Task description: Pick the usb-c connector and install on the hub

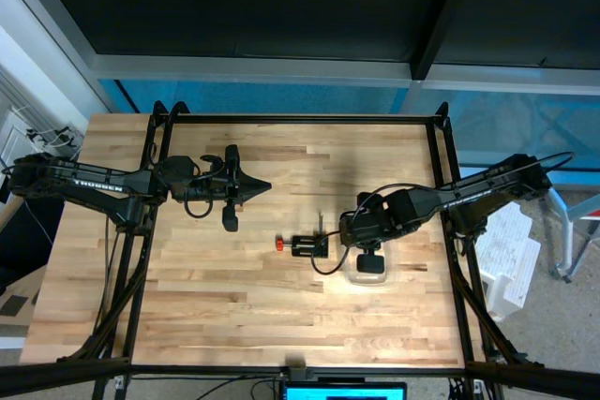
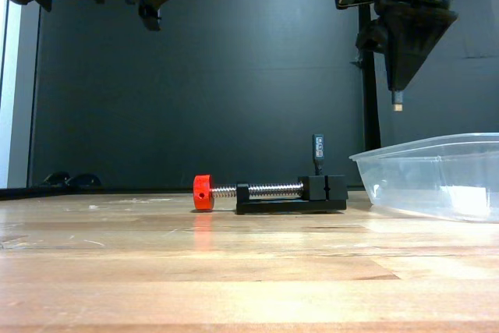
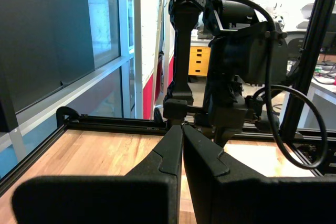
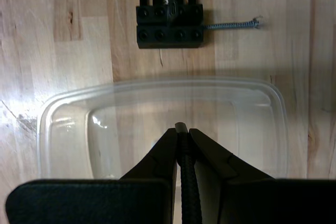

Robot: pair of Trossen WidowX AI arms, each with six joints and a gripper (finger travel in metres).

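The right gripper (image 4: 181,134) hangs above the clear tray (image 4: 157,84), fingers pinched tight on the usb-c connector (image 4: 181,128), a dark cable trailing back between them. Just beside the tray, at the centre of the high view, the hub (image 4: 169,27) lies on the counter (image 1: 234,297), its red knob (image 2: 203,192) pointing left. The left gripper (image 3: 182,129) floats high at frame left, fingers closed together and holding nothing.

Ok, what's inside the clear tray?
Only bare floor shows in the clear tray; the right hand, shut on the usb-c connector above it, hides part. The left hand hangs raised at left.
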